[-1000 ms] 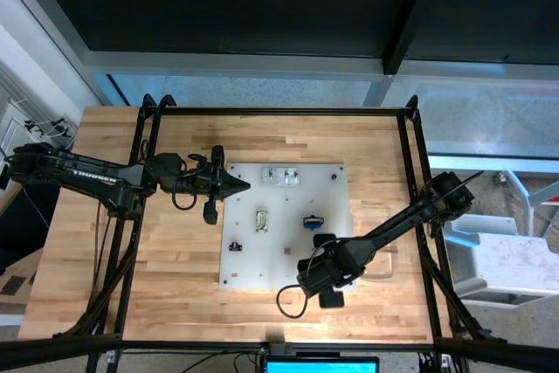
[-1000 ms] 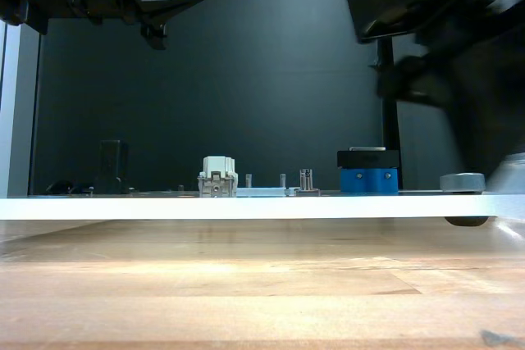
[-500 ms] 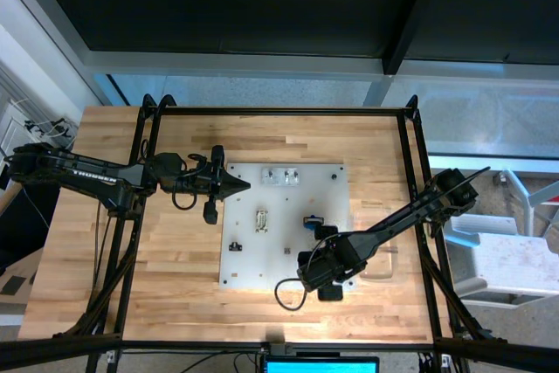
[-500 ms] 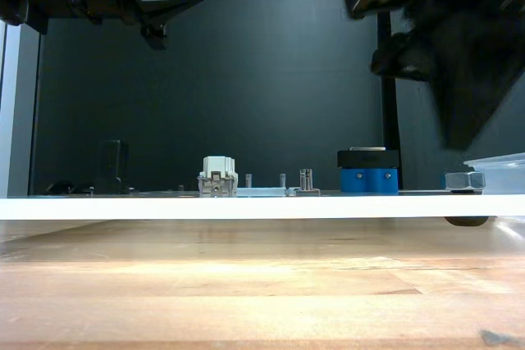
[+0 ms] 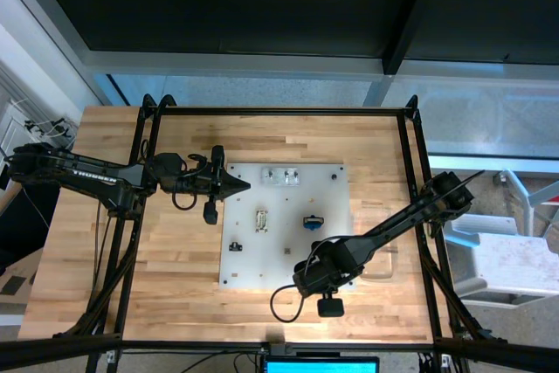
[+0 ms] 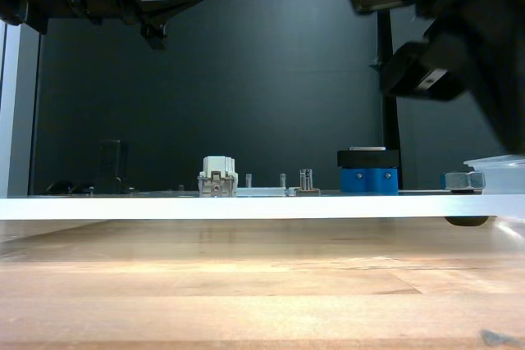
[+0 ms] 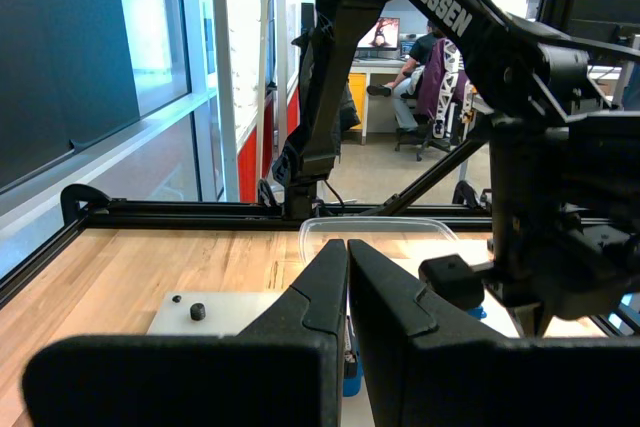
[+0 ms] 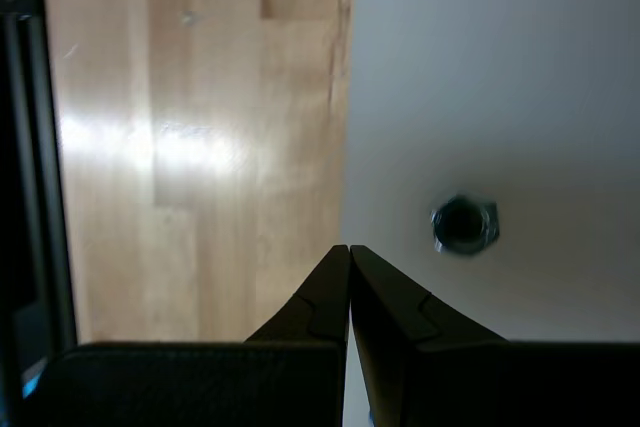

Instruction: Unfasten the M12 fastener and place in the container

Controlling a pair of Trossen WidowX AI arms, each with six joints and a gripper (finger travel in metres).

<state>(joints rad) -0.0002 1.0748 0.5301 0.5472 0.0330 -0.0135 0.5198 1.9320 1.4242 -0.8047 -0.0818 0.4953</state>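
Note:
The silver M12 nut (image 8: 465, 225) has a dark centre and sits low on the white board (image 5: 262, 259), on its stud near the near right edge, with no ribs showing. It also shows in the low view as the nut (image 6: 464, 179), just in front of the clear container (image 6: 496, 161). My right gripper (image 8: 348, 247) is shut on nothing, above the board's edge and to one side of the nut. From above, the right gripper (image 5: 314, 281) hides the nut. The container (image 5: 384, 261) lies right of the board. My left gripper (image 5: 244, 186) hangs shut over the board's far left.
On the board stand a blue block (image 5: 312, 222), a white connector (image 5: 260, 219) and small posts (image 6: 306, 179). The black frame rails (image 5: 410, 172) run along the table's sides. The left gripper (image 7: 347, 244) points toward the right arm and the tray (image 7: 375, 227).
My right gripper has lifted off the nut's place and swung a little toward the near edge. The nut stays on the board. The left arm has not moved.

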